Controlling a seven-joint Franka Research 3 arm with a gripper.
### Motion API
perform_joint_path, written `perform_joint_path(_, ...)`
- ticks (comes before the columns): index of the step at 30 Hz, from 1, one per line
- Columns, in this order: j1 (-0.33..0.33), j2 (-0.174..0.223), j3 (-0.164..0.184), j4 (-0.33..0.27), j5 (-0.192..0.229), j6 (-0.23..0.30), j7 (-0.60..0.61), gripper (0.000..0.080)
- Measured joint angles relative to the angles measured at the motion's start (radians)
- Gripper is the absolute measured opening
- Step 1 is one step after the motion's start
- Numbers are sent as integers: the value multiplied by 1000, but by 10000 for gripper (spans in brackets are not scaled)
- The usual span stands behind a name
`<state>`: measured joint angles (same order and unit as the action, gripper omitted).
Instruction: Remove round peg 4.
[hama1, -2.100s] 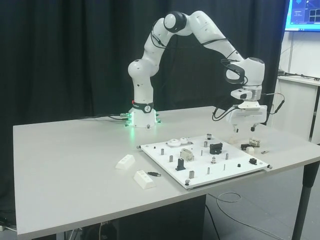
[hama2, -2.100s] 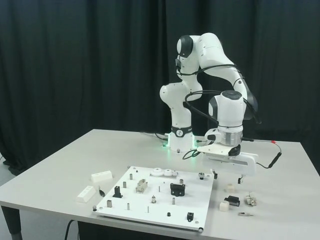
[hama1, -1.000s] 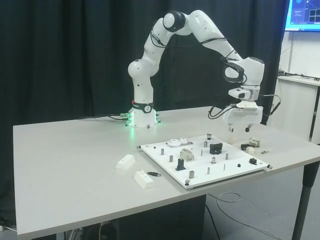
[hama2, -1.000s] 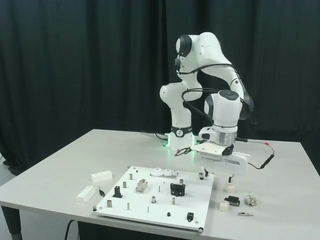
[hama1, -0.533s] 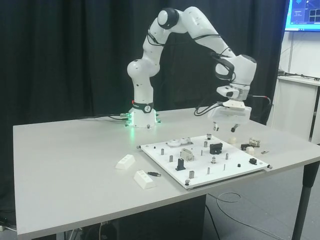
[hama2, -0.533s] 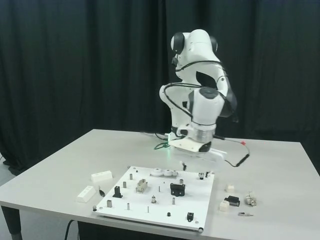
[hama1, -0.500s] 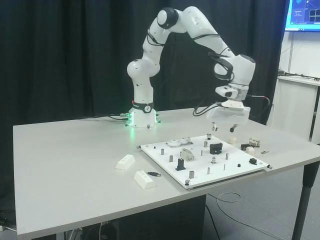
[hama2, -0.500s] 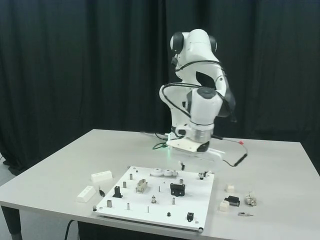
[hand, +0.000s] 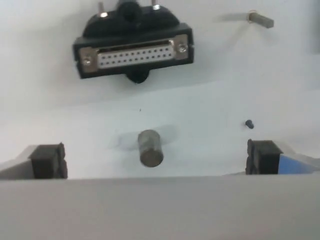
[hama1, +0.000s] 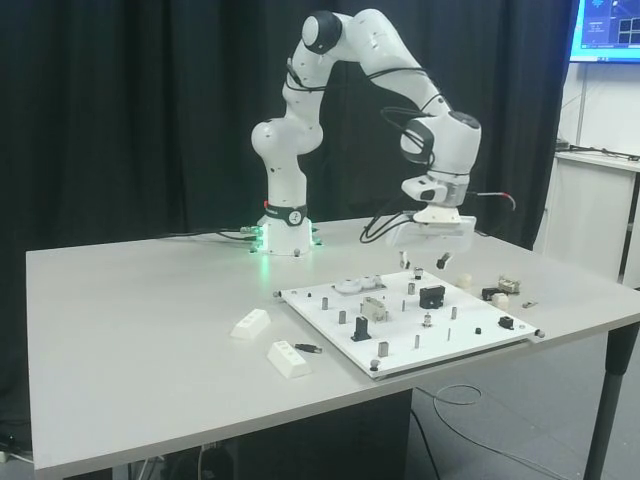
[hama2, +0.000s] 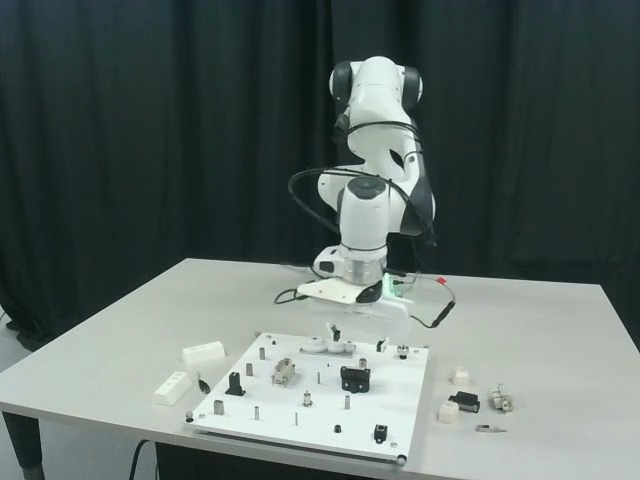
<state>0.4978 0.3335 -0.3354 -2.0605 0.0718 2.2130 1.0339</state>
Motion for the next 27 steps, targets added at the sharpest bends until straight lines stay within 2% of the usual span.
perform_joint_path(15,-12,-1,3,-95,55,105,-50,800)
perform_joint_path(27,-12,-2,20,-150,66,171,-52,800)
